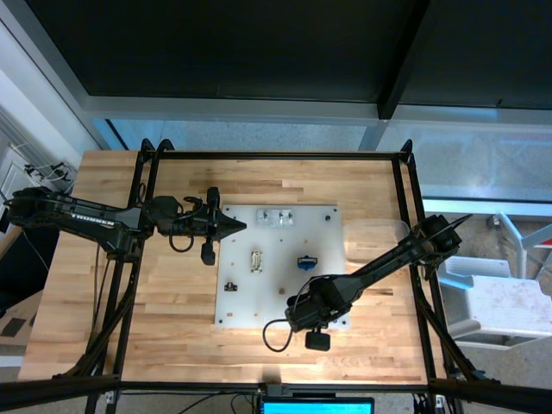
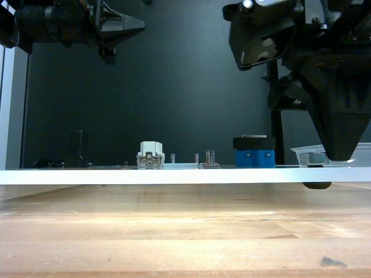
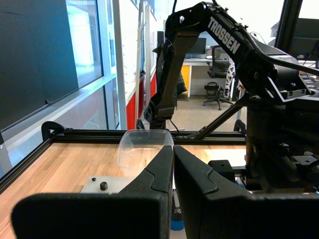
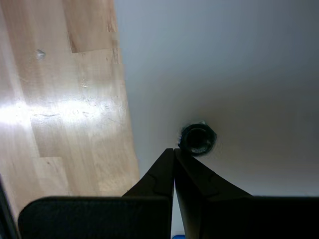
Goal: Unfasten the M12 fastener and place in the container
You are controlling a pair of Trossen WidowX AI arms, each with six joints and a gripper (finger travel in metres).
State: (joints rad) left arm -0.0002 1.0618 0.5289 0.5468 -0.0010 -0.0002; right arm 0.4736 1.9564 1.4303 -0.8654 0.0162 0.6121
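"Right claw (image 4: 174, 149) first. Where is it?"

"Down low over the near right part of the white board (image 1: 259, 293), pointing at it. Its two fingers are pressed together, and they hold nothing."

"And the M12 fastener (image 4: 198, 138)?"

"It sits on the board just past those finger tips, close but not touching (from above it looks like a small dark ring). It is at its stud. Nobody can tell if it is screwed on or loose."

"Is the container (image 1: 373, 243) near it?"

"The container lies on the table just beside the board's right edge. It is farther back and apart from the fastener."

"What about the left claw (image 1: 240, 226)?"

"It hangs high up by the far left part of the board and points to the right. Its fingers are closed to a thin slit with nothing in them."
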